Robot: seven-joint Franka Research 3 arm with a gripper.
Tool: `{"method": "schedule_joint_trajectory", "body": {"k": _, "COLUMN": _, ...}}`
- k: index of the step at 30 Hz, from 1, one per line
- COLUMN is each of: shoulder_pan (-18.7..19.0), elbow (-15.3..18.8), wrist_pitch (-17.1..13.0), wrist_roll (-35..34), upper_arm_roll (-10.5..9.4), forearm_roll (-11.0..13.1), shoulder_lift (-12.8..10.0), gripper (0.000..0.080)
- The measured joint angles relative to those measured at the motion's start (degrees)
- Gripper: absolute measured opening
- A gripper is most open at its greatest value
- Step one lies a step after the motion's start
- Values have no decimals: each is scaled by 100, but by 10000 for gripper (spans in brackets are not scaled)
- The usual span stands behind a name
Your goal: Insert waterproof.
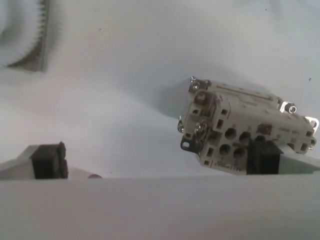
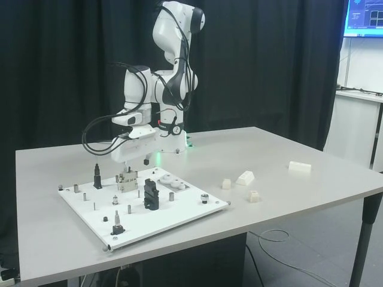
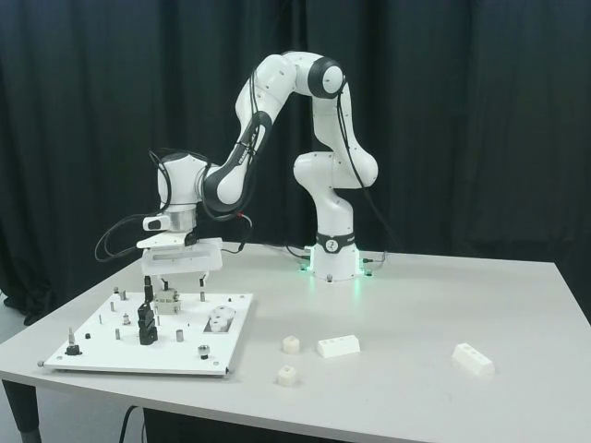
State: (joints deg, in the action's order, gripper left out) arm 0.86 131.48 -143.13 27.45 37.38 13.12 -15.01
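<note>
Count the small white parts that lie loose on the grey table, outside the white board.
4. Two small cubes and one longer block lie near the board's edge; another long block lies farther away. The arm may hide others.

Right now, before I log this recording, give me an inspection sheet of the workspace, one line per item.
Surface: grey table; a white board lies on it in front of the arm.
Job's things: a multi-pin connector sits beneath the gripper; it sits on the board, seen from the room views.
Clutter: four small white blocks loose on the table beside the board, e.g.; black fixtures and pegs on the board.
Grippers: one, above the connector; one finger pad overlaps the connector's edge, the other is far off; open.
Cables: black cable loop hanging off the wrist; another under the table.
Surroundings: black curtains; a screen and white bench beyond.
</note>
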Motion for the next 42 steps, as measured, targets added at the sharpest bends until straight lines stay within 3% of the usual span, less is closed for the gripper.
{"method": "schedule_joint_trajectory", "body": {"k": 27, "shoulder_pan": 0, "elbow": 338, "wrist_pitch": -501, "wrist_roll": 369, "upper_arm_roll": 1, "forearm_roll": 249, "shoulder_lift": 140, "gripper": 800}}
{"method": "schedule_joint_trajectory", "body": {"k": 42, "shoulder_pan": 0, "elbow": 367, "wrist_pitch": -553, "wrist_roll": 441, "upper_arm_roll": 1, "forearm_roll": 292, "shoulder_lift": 148, "gripper": 800}}
